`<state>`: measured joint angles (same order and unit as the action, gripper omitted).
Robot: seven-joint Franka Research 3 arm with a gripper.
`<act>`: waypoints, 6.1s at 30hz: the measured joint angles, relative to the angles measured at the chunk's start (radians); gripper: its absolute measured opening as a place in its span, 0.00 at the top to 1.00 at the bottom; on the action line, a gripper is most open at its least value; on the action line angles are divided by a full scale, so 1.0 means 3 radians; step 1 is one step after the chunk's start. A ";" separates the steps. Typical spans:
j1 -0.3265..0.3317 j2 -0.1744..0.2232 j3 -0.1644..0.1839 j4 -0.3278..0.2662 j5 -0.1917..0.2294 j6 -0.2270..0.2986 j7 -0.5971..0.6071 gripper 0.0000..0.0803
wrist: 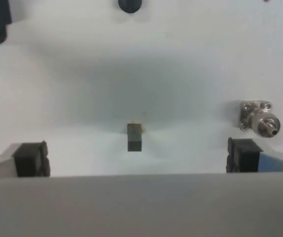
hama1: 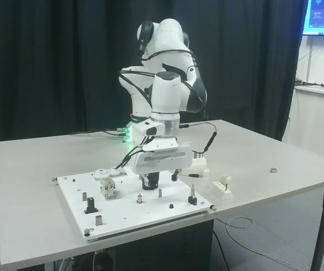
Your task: Pick round peg 3.
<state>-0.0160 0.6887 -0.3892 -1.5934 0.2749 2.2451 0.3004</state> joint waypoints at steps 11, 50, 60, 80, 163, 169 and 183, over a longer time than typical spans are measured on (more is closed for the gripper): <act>0.0030 -0.0077 0.0000 -0.0002 -0.0086 0.0003 -0.0267 0.00; 0.0803 -0.1127 0.0011 -0.1108 -0.0535 0.0300 -0.1308 0.00; 0.0987 -0.1488 0.0012 -0.1629 -0.0741 0.0562 -0.1247 0.00; 0.1237 -0.1783 0.0017 -0.2134 -0.0932 0.0345 -0.0740 0.00; 0.1448 -0.1892 0.0712 -0.3131 -0.1759 0.0638 0.0727 0.00; 0.1443 -0.1860 0.0713 -0.3136 -0.1778 0.0675 0.0752 0.00; 0.1428 -0.1793 0.0714 -0.3136 -0.1784 0.0763 0.0754 0.00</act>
<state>0.4123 0.1508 -0.1750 -2.5342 -0.2603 2.4741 0.5266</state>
